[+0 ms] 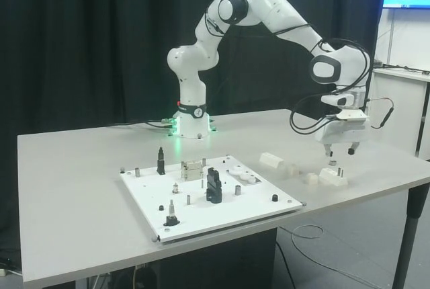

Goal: Pick round peg 2.

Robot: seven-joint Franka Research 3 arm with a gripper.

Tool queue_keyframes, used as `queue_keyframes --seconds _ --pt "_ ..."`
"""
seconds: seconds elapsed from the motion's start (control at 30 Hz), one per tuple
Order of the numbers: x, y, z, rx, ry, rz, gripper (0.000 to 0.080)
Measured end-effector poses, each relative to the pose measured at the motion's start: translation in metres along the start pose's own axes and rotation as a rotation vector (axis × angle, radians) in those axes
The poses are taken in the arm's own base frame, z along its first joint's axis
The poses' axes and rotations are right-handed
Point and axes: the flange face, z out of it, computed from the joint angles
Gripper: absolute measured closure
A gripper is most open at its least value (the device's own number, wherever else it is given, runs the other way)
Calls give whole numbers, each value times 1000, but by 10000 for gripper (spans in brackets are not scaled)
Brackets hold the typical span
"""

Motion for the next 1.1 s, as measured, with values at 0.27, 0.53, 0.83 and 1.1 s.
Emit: queue_keyframes --seconds 0.27,0.53,0.83,1.1 --pt "1 -1 -3 0 1 1 3" --pt "3 -1 -2 -1 2 3 3" --pt "3 -1 0 -3 2 3 3" --pt "4 -3 2 -2 3 3 3"
